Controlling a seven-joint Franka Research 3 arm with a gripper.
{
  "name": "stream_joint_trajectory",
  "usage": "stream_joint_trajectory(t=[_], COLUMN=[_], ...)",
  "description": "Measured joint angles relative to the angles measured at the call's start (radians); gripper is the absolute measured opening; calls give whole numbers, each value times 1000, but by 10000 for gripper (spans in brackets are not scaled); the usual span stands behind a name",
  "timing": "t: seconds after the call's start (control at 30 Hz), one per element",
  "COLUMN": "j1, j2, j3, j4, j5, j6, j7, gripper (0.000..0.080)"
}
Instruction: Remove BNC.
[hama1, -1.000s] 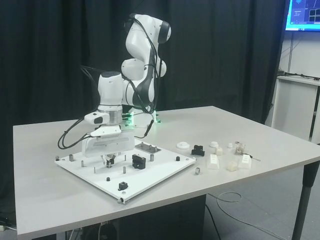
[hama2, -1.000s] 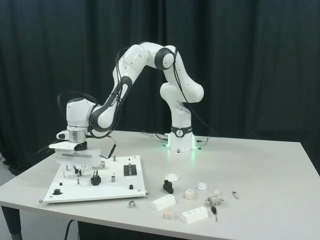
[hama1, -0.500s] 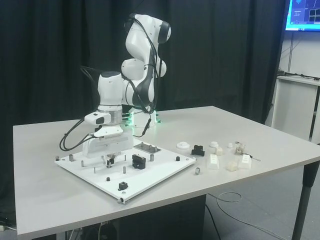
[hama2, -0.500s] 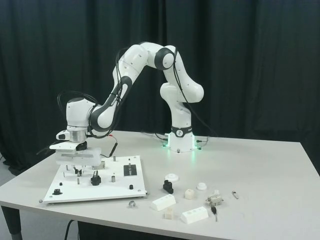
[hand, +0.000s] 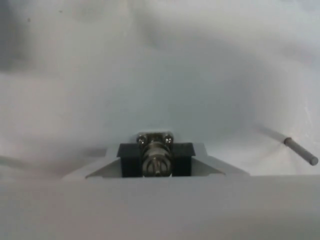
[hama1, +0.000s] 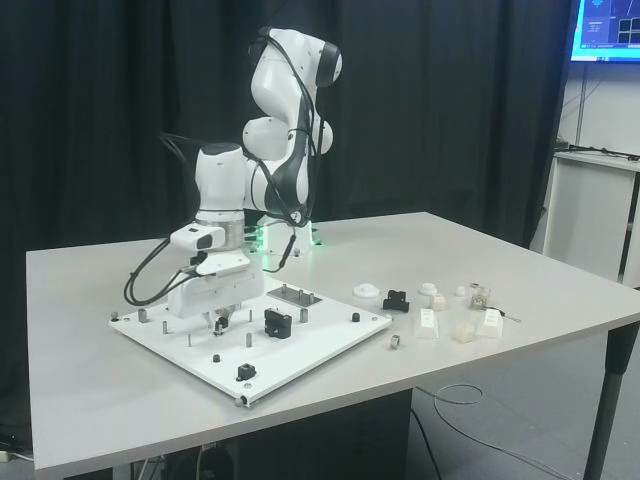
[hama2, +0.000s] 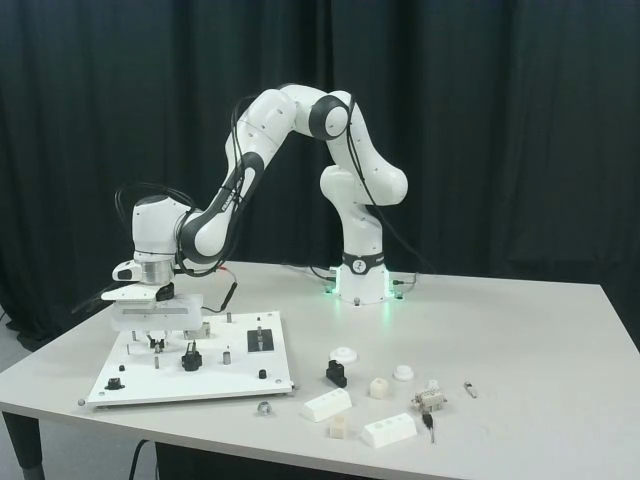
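I see the end effector (hama1: 219, 321) low over the white board (hama1: 300, 345) on the grey desk (hama1: 80, 290), right at the BNC (hand: 156, 159). In the wrist view the BNC sits upright in its black mount (hand: 182, 160) between the fingertips, on the board. I cannot tell whether the end effector is clenched on it or released. Near it on the board stands a black fixture (hama1: 277, 323), and loose white parts (hama2: 326, 405) lie on the desk beside the board.
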Motion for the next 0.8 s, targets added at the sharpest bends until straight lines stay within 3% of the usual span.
stream_joint_trajectory(t=[0.8], j1=[0], j2=[0], j3=[-2], j4=[3], j5=[0], j6=[-8], j7=[-100], gripper=[121])
